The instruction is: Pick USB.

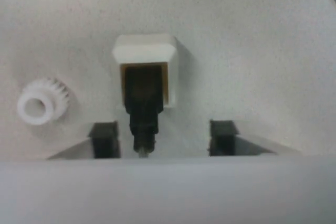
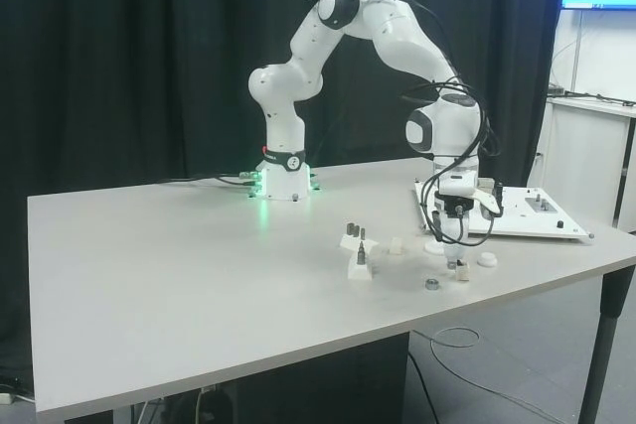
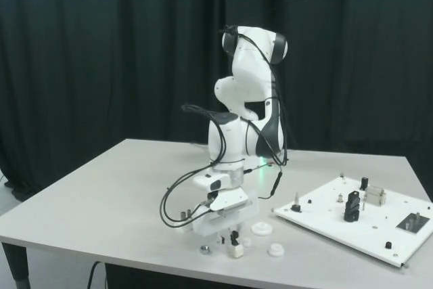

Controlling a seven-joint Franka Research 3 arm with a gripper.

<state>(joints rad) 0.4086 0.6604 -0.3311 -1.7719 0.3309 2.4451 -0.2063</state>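
The USB plug (image 1: 143,106) is a black piece standing upright in a small white holder (image 1: 147,51) on the grey table. My gripper (image 1: 164,139) hovers just above it, open, with the black fingertips (image 1: 105,141) on either side of the plug and not touching it; the plug sits nearer one finger. In the first room view the gripper (image 2: 452,243) points down over the holder (image 2: 460,268) near the table's front right. The second room view shows the gripper (image 3: 230,225) right above the plug (image 3: 235,237) in its holder (image 3: 235,251).
A white gear (image 1: 39,103) lies close beside the holder. Two more white holders with pegs (image 2: 358,250), a small nut (image 2: 433,284) and white gears (image 3: 261,229) lie nearby. A white assembly board (image 2: 517,213) with parts occupies the table's right side.
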